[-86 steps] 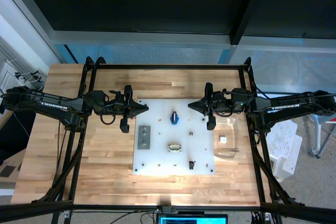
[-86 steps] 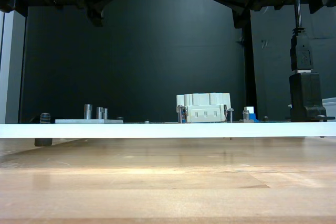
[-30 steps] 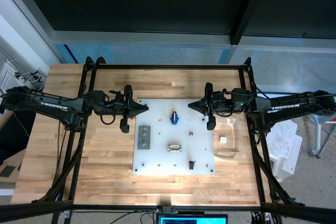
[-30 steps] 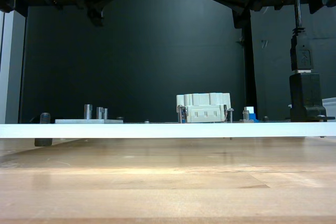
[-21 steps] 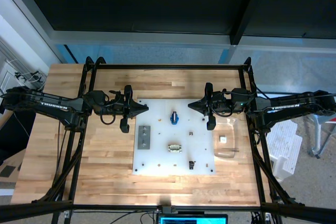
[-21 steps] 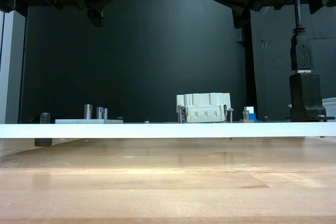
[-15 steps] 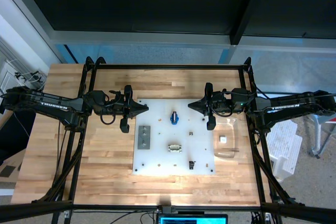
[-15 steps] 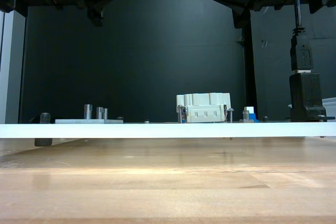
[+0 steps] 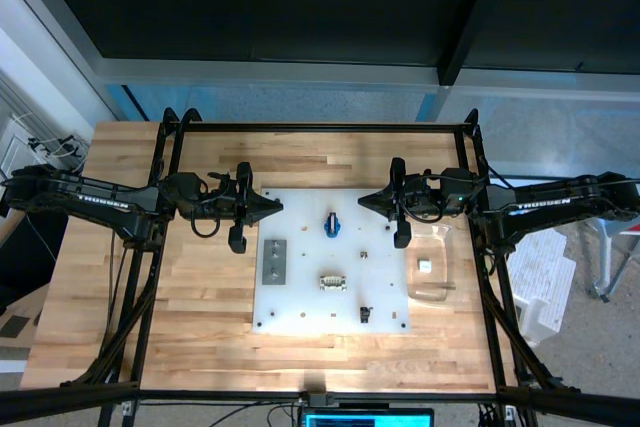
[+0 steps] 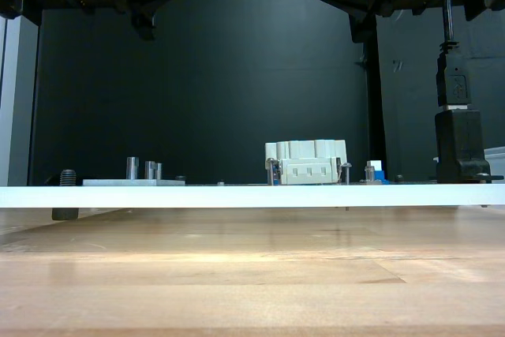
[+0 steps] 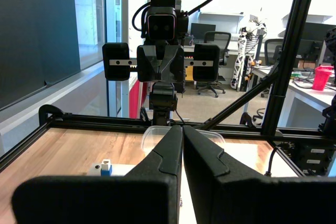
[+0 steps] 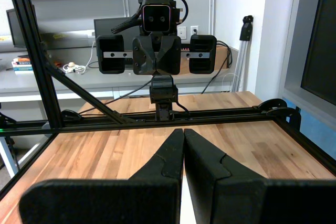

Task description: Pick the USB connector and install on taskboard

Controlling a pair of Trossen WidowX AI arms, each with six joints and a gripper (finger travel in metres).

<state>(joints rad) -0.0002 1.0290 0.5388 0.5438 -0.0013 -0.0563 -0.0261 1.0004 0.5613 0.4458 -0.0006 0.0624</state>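
The white taskboard [image 9: 300, 292] lies mid-table between both arms. It bears a grey block [image 9: 274, 262], a blue part [image 9: 332, 224] and a metal connector [image 9: 333, 282]. In the low view the USB connector [image 10: 456, 88], a black plug with a thin lead rising from it, stands upright in the black socket [image 10: 459, 147]. From above, that spot is a small dark shape [image 9: 366, 314] near the board's front right. My left gripper [image 9: 280, 205] hovers shut over the board's far left edge, holding nothing. My right gripper [image 9: 360, 199] hovers shut over the far right part, likewise holding nothing.
A clear plastic tray [image 9: 445, 252] sits right of the board, holding a small white square piece [image 9: 425, 266] and a thin dark sliver [image 9: 443, 288]. Black frame rails [image 9: 320, 128] run around the wooden table. Each wrist view shows the other arm facing it.
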